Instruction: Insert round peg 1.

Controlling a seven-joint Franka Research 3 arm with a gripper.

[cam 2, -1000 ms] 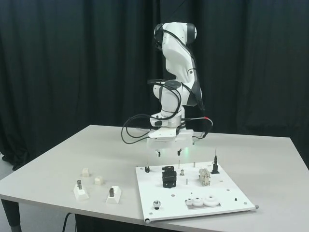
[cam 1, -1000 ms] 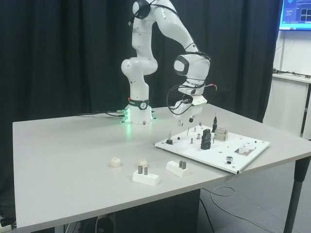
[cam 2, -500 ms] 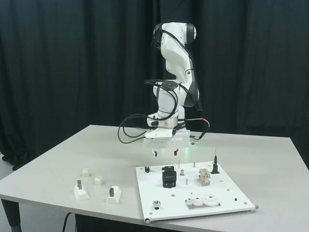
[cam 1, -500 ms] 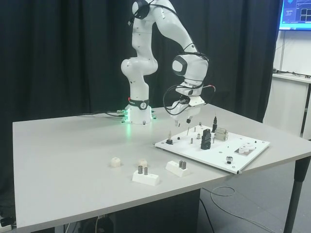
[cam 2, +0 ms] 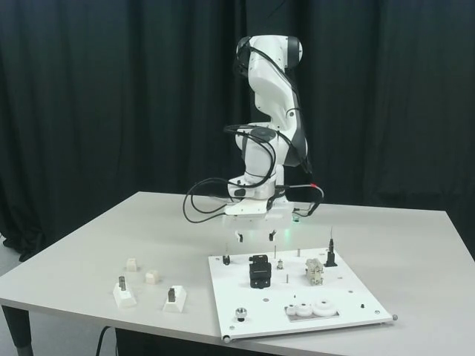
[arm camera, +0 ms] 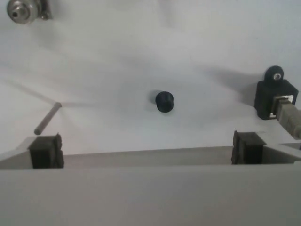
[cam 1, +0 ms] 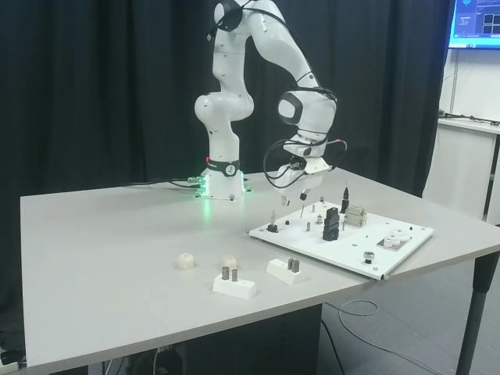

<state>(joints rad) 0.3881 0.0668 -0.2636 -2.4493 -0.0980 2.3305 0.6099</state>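
My gripper (cam 1: 294, 198) (cam 2: 254, 235) hangs open over the back left corner of the white board (cam 1: 348, 251) (cam 2: 349, 298), holding nothing. In the wrist view its two black pads (arm camera: 45, 150) stand wide apart, with a small black round knob (arm camera: 164, 101) on the board below the gap. That knob (cam 2: 225, 259) sits near the board's corner. Short grey pegs stand in two white holders (cam 1: 234, 285) (cam 2: 124, 296) at the table's front, well away from the gripper. I cannot tell which one is round peg 1.
On the board are a black block (cam 2: 259, 271), a thin upright black pin (cam 2: 330, 252), a metal connector (cam 2: 314, 271), white gears (cam 2: 312, 308) and a metal nut (cam 2: 240, 314). Two small white cubes (cam 1: 185, 260) lie near the holders. A thin grey pin (arm camera: 47, 117) shows beside the knob.
The gripper has shifted a little toward the board's back left corner and stayed open. Nothing on the table moved.
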